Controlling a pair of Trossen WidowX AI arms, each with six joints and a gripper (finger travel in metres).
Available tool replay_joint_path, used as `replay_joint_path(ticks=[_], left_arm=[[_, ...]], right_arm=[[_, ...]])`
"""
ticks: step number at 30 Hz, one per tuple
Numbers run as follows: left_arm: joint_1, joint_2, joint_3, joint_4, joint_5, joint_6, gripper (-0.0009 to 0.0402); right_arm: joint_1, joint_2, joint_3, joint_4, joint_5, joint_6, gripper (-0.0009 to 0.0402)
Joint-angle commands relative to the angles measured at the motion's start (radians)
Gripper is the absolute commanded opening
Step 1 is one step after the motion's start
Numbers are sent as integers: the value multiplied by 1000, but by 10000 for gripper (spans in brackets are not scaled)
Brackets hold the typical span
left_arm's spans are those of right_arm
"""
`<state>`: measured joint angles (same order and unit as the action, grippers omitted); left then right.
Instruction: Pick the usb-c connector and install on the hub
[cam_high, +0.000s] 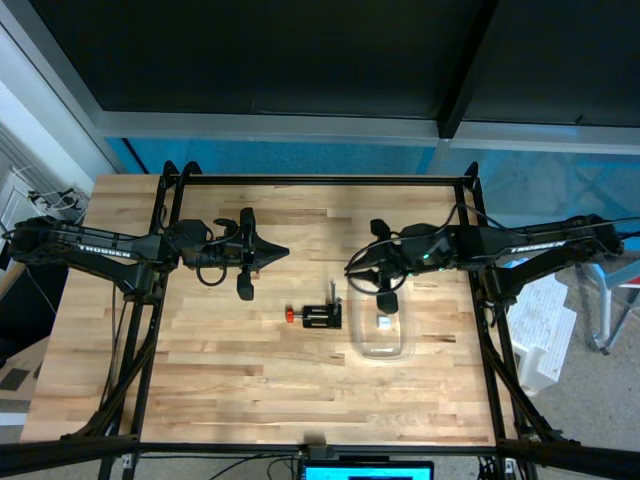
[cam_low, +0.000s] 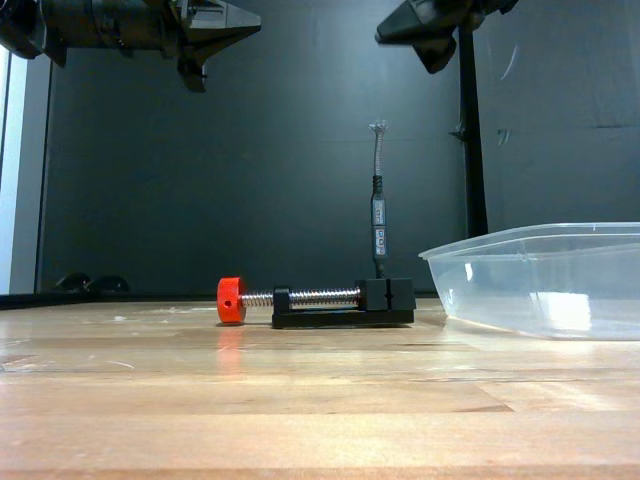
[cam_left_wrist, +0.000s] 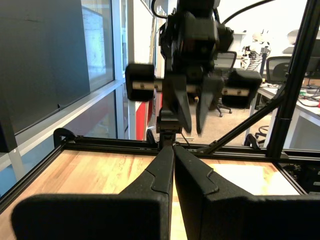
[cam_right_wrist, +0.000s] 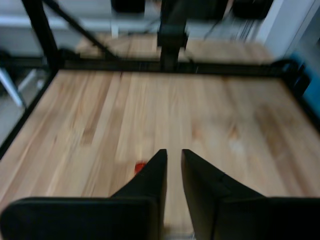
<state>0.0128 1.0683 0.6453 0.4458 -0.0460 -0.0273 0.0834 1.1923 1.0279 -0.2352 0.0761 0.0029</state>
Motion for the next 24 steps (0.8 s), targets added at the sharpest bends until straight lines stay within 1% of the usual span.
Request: replay_joint_path(ticks=[1,4,7,10,14,15,18,24], left_arm=[[0,0,0,0,0,0,0],[0,0,0,0,0,0,0],[0,0,0,1,0,0,0],[0,0,0,0,0,0,0],[0,0,0,0,0,0,0],[0,0,0,1,0,0,0],[0,0,0,0,0,0,0],[0,0,0,0,0,0,0]], right_arm=[[-16,-41,-42,96,-1,-16,-2],[-29,-78,-95,196,-2,-13,3],[-38,-111,-151,290,-4,-12,-1],[-46,-138,-198,365,-26,-11,0],[-54,-170,-256,454,-26,-11,0],[-55,-175,-270,480,-32,-11,0],[-67,-186,-306,536,-71,7,0],[-84,-207,-359,563,-77,18,0]])
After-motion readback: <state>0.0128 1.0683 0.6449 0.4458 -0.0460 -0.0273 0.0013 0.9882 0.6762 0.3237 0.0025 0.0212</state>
